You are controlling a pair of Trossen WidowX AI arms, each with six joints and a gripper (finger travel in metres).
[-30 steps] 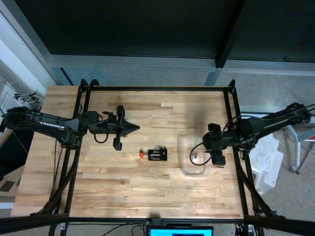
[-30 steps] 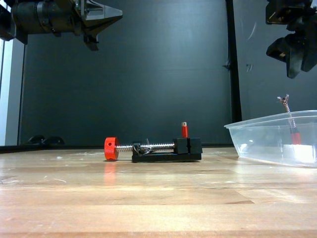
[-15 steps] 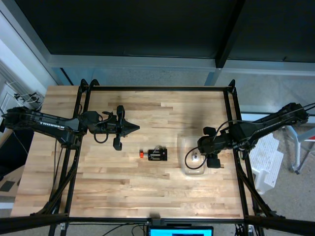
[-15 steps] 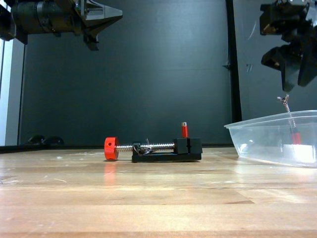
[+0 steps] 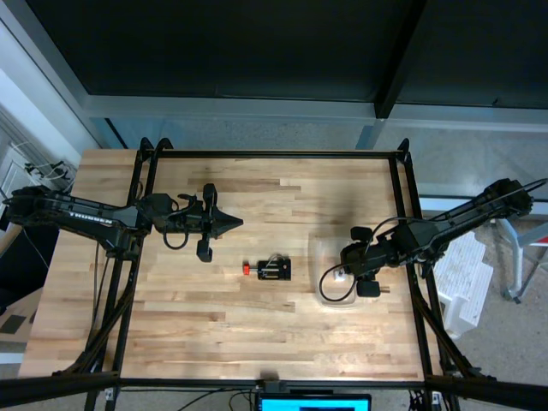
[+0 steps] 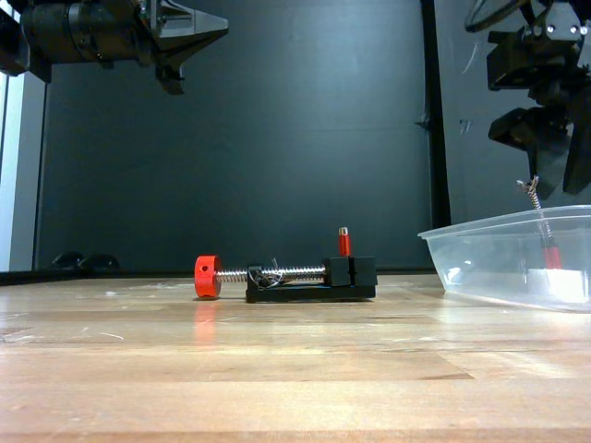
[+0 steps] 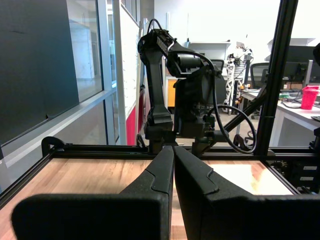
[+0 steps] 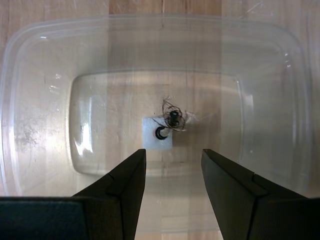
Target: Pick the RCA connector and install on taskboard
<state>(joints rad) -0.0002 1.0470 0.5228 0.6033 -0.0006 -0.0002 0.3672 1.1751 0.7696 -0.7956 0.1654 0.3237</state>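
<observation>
Left pincer (image 5: 233, 223): hangs high over the pale wooden tabletop (image 5: 257, 342), level and pointing inward, well apart from everything lying below. Black fingers (image 7: 160, 172) pressed flat together, no gap between them, nothing held.

Right pincer (image 8: 173, 152): hovers above the clear rectangular plastic tray (image 5: 318, 250) at the right side of the tabletop, pointing straight down into it. Fingers (image 8: 125, 175) spread apart, empty, touching neither tray nor contents. In the low view, tips just above the level of the tray's rim.

Tiny silvery-grey metal RCA connector (image 8: 172, 118): sits in the middle of the tray floor, on or against a small white square (image 8: 156, 140), with a tangle of thin wire around its upper end. Lies ahead of the gap between the spread fingers, apart from both. In the low view, shows as a thin tilted stem poking just above the rim, close beneath the right pincer.

Small black rectangular taskboard (image 5: 276, 269): rests flat near the middle of the tabletop, between the two arms, well apart from the tray. Carries a round red knob (image 6: 208, 276) on a silvery threaded rod at the end facing the left arm, and a short red upright post (image 6: 343, 242) on the block at the other end. Untouched by either pincer.
</observation>
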